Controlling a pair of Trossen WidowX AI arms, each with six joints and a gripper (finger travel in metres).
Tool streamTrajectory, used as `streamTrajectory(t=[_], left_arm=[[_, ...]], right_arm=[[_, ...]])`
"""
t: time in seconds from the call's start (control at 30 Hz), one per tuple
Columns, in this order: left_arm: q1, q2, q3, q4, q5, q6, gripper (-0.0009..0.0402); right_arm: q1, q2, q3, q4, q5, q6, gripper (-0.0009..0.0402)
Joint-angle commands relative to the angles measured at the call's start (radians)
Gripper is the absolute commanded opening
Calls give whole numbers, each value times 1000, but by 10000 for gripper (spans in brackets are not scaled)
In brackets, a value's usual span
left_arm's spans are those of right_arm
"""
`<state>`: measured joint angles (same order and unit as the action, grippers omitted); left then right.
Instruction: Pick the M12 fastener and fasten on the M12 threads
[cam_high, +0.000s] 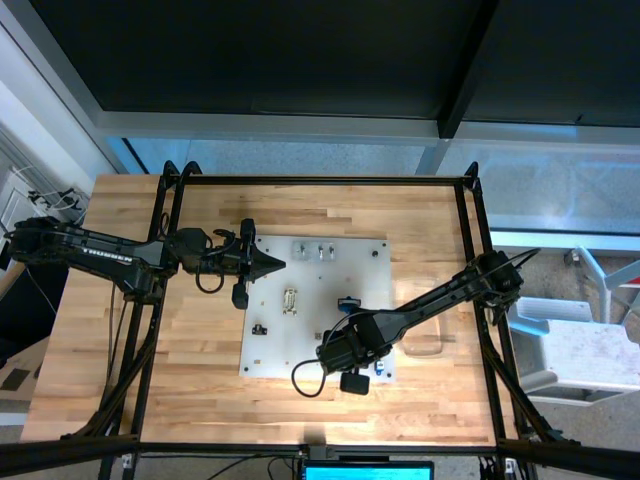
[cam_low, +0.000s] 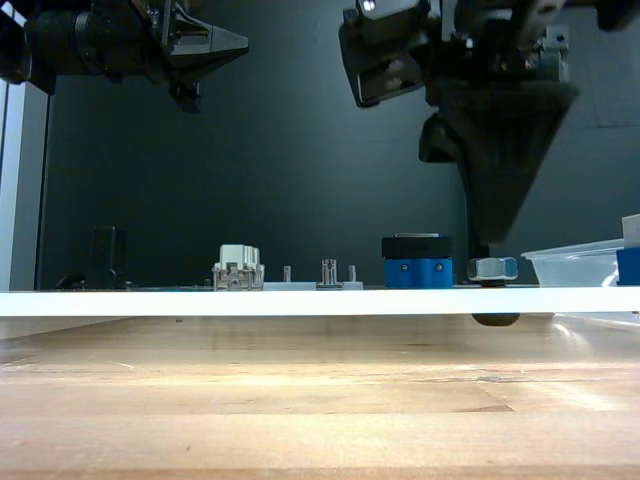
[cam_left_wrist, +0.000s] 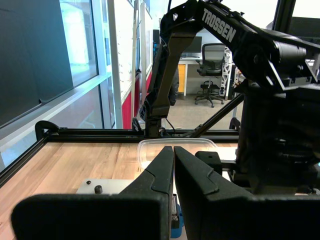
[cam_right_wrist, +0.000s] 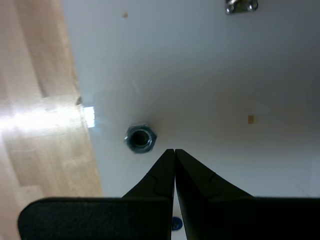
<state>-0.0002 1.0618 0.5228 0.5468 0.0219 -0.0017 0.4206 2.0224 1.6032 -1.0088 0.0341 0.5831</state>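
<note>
Right gripper (cam_right_wrist: 174, 150): low over the near right part of the white board (cam_high: 270, 345), pointing straight down. Clenched tip to tip, with nothing between. Just beside the nut in the right wrist view, just above it in the low view.

M12 fastener (cam_right_wrist: 140, 137): a silver hex nut, lying flat with its hole upward, on the board close to the edge that meets the wooden table (cam_high: 130, 330). Free of the claw. Hidden under the right arm in the high view.

M12 threads: not to be told apart in any view. Only a thin dark base (cam_low: 490, 283) between nut and board in the low view. Cannot tell whether the nut is on its stud or merely resting there.

Left gripper (cam_left_wrist: 173, 148): high above the board's left edge, held level, pointing inward toward the right arm. Pressed closed and empty.

Clear tray (cam_low: 580, 262): on the table just right of the board, behind the nut in the low view.

Blue-and-black part (cam_low: 417, 262): on the board, just left of the nut in the low view, not touching it.

Pale connector (cam_low: 237, 270): mid-board, well apart from the nut.

Silver post (cam_low: 329, 272): upright, between the connector and the blue-and-black part in the low view.
</note>
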Motion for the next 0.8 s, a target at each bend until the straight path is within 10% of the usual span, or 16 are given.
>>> streamTrajectory(t=[0.03,0.4,0.5,0.63,0.8], left_arm=[[0,0,0,0,0,0,0],[0,0,0,0,0,0,0],[0,0,0,0,0,0,0],[0,0,0,0,0,0,0],[0,0,0,3,0,0,0]], right_arm=[[1,1,-16,10,-1,15,0],[4,30,-16,48,-21,11,0],[6,29,-16,58,-77,11,0],[7,11,-16,52,-278,-52,0],[7,-7,-16,25,-265,-66,0]])
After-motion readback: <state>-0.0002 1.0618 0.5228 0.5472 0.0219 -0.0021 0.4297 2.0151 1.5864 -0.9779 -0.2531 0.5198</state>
